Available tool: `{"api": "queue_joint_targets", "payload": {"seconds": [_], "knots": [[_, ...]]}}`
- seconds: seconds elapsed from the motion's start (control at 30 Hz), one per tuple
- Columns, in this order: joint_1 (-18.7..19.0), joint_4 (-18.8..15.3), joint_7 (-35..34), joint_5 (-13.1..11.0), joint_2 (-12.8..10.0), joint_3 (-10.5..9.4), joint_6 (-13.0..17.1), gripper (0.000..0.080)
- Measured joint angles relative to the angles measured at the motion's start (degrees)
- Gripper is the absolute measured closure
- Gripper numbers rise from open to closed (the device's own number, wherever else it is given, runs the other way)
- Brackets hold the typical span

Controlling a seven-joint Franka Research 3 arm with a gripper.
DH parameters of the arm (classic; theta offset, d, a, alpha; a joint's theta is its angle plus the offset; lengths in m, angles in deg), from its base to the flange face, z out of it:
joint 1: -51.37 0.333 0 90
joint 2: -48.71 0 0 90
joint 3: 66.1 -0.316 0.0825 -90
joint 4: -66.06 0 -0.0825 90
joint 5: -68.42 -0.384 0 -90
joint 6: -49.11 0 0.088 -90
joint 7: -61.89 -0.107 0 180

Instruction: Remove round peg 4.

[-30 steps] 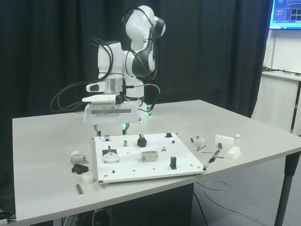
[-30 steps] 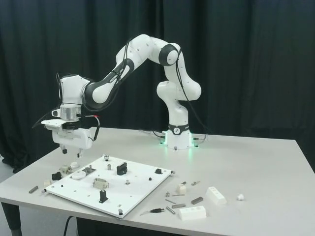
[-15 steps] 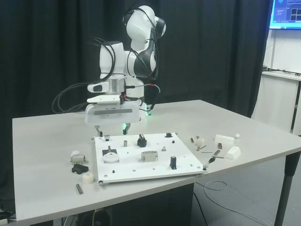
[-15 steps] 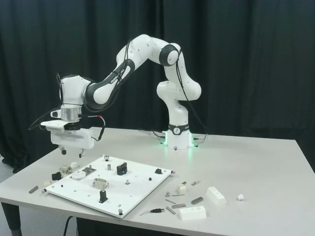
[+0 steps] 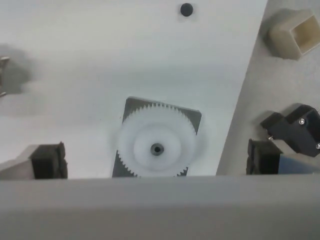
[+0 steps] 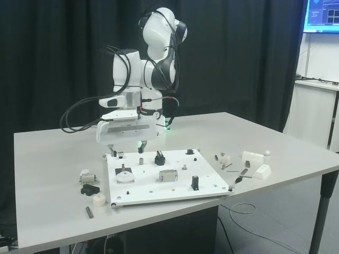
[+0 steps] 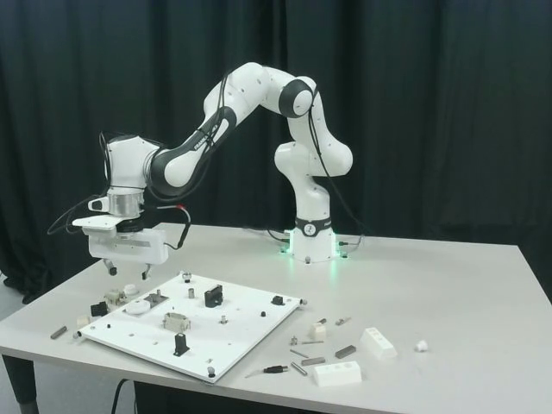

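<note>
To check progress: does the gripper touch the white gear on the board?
Apart. The second room view shows the gripper hanging above the white gear, with a clear gap.

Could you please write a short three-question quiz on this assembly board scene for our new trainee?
1. True or false: the claw is holding a peg.
2. What does the wrist view show lying on the black plate?
A. a white gear
B. a cable
C. a screwdriver
3. Fill in: the white board rests on a ___ table.

Key
1. False. The claw hangs above the board's edge with nothing between its fingers.
2. A, the white gear.
3. Grey.
</note>
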Motion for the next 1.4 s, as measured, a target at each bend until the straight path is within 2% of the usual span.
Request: {"api": "queue_joint_targets", "payload": {"seconds": [0.37,0.77,0.97,1.23,1.4], "knots": [[0.0,1.2,1.8,0.5,0.0,0.34,-2.4,0.0003],[0.0,1.4,2.3,3.6,0.6,0.75,-3.9,0.0003],[0.1,1.4,2.9,5.8,1.4,0.75,-6.6,0.0003],[0.8,0.0,3.0,8.1,2.9,0.76,-10.4,0.0003],[1.7,-2.5,3.0,9.2,4.5,0.76,-11.1,0.0003]]}}
